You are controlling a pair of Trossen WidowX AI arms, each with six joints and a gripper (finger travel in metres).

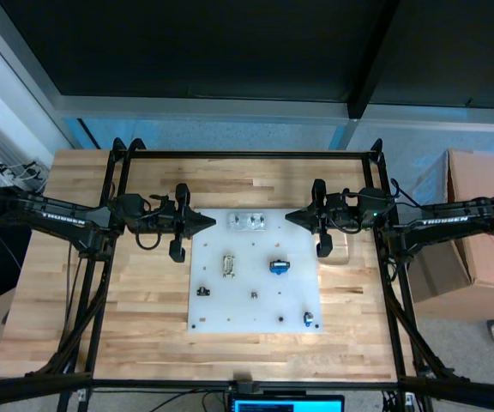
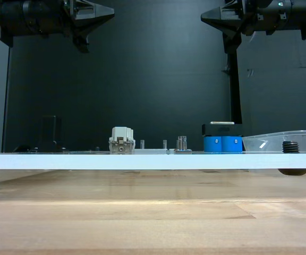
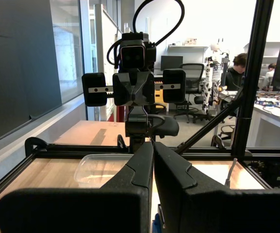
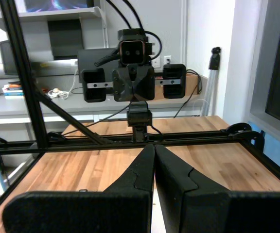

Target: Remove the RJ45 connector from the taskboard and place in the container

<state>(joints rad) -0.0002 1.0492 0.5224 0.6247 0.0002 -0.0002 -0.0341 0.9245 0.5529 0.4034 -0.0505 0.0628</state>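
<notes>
Wood table [image 1: 75, 283] under white flat taskboard [image 1: 230, 313]. Pale grey blocky RJ45 connector [image 1: 228, 266], likely this one, seated upright mid-board; light rigid plastic, pinch its sides. Jaws closed and empty on left gripper [image 1: 206, 221] and right gripper [image 1: 294, 217], both high over board's far edge. Clear plastic container [image 1: 339, 249] at board's right edge

- White "TROSSEN" brand lettering showing on left arm [image 1: 54, 219], running along dark forearm link, outboard of left tool [image 1: 211, 221] hanging over taskboard's [image 1: 230, 318] far left part.
- Same "TROSSEN" lettering showing on right arm [image 1: 442, 221], outboard of right tool [image 1: 290, 217] hanging over board's far right part.
- Both readable in high view only.
- Screen [image 1: 286, 403] at worktop's near edge glowing blue; any text on it too small for reading.
</notes>
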